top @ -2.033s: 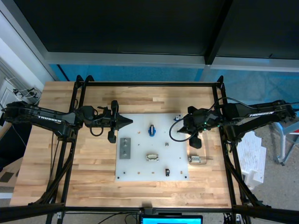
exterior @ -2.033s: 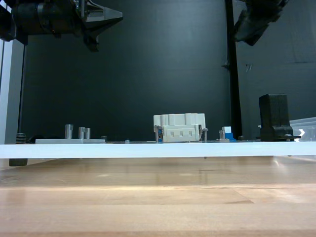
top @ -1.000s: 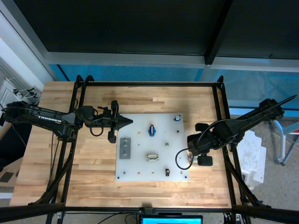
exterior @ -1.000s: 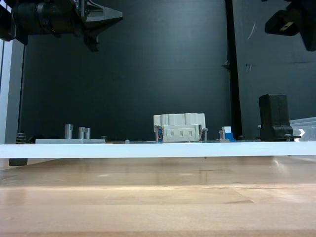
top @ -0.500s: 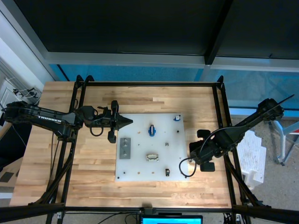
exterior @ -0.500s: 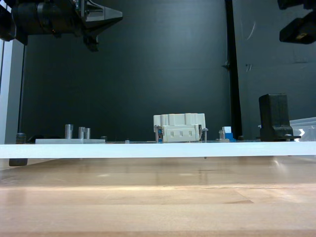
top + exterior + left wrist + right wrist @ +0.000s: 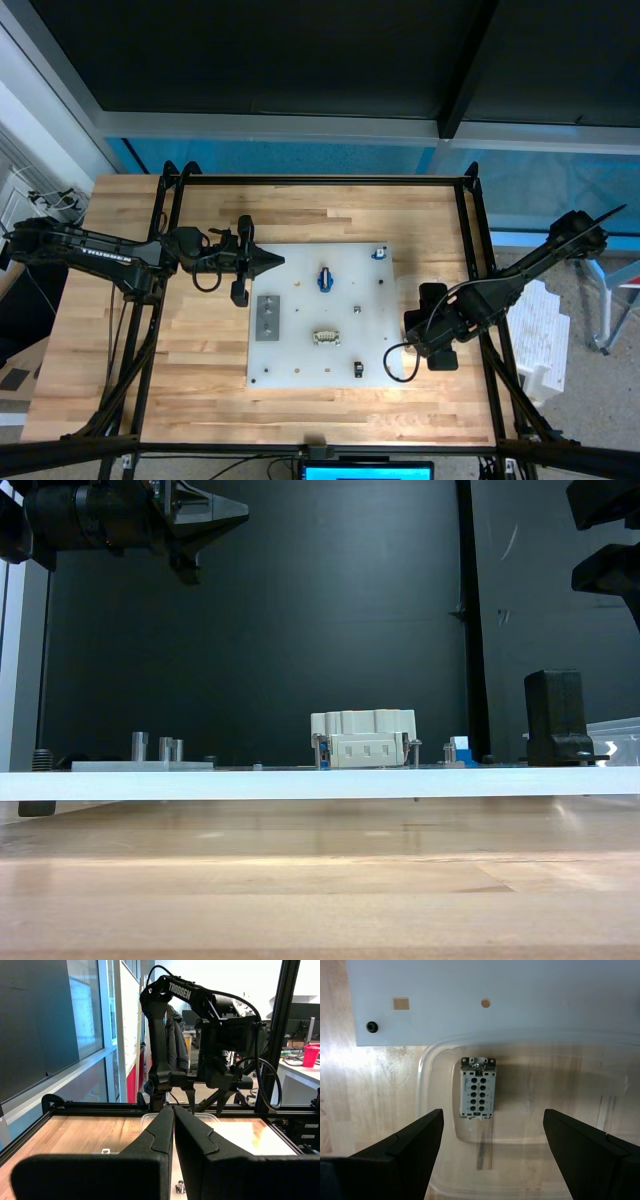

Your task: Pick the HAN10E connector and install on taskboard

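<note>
Over the last two seconds the right hand [image 7: 492, 1112] has swung from the far right edge of the board [image 7: 300, 365] toward me. It now hangs over the clear tray [image 7: 425, 1075], just beside the board's right edge, and in the low view it sits lower than half a second ago. Its fingers [image 7: 410, 1150] are spread wide, gripping nothing. The connector [image 7: 478, 1088] lies flat in the tray, holes up, below and between the fingers. It is nearer one finger than the other and not touched. The tray rests on the counter [image 7: 150, 380]. The left hand [image 7: 270, 261] has not moved — it hovers over the board's far left corner, fingers pressed together and empty. The pale block [image 7: 325, 339] on the board sits where it was.
</note>
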